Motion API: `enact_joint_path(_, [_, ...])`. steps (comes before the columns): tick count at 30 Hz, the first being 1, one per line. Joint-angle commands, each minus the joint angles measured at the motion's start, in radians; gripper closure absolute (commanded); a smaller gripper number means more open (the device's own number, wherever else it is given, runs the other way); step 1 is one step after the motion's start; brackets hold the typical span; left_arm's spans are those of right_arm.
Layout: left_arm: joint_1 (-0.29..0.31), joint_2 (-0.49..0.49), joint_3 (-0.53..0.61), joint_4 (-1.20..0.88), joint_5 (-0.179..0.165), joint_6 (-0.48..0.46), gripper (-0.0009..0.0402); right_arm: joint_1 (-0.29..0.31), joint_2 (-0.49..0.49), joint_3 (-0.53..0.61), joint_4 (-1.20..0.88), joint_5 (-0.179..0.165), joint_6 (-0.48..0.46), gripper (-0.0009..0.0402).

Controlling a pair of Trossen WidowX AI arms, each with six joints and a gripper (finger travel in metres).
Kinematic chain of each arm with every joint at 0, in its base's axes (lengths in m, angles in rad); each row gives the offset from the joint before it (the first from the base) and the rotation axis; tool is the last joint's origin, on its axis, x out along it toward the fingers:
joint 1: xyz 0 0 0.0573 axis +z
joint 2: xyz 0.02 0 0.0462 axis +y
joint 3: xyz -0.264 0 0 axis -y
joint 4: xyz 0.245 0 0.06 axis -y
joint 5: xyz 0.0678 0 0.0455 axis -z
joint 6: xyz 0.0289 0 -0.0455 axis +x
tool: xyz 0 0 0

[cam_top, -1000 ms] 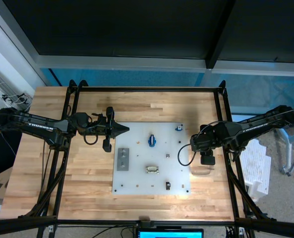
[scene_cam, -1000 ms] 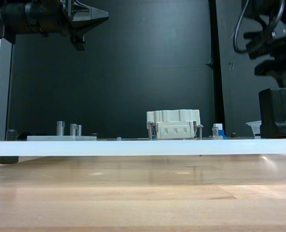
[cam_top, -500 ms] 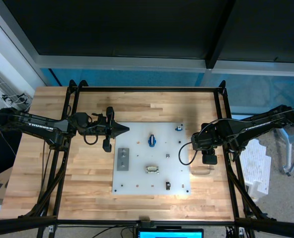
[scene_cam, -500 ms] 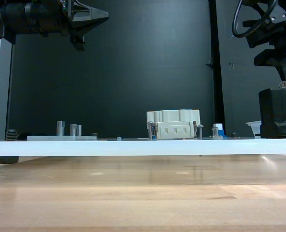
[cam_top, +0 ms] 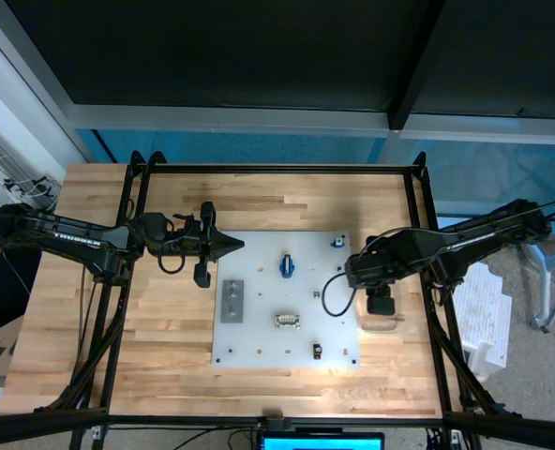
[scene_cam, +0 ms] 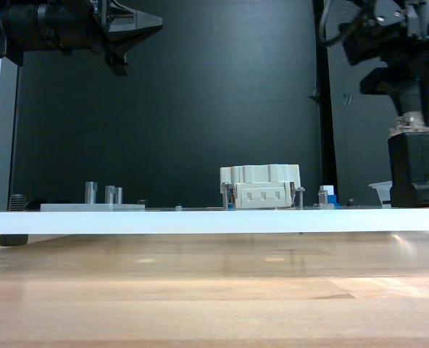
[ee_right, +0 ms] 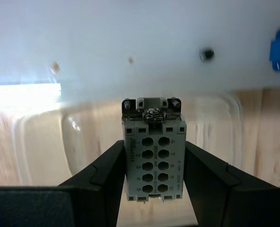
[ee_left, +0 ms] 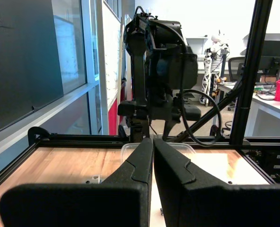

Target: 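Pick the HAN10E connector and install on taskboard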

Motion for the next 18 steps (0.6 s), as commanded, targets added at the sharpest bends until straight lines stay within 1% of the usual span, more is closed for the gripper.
enact_joint_path(1, [0.000, 0.000, 0.000, 0.000, 0.000, 0.000, 0.0392, 0.018, 0.059, 0.041, 0.031, 0.000, 0.013, 0.0370])
enact_joint_path(7, [0.000, 0.000, 0.000, 0.000, 0.000, 0.000, 0.0392, 0.043, 0.176, 0.139, 0.048, 0.000, 0.021, 0.0370])
enact_joint_path(18, [0.000, 0.000, 0.000, 0.000, 0.000, 0.000, 0.0392, 0.056, 0.369, 0.354, 0.036, 0.000, 0.024, 0.0370])
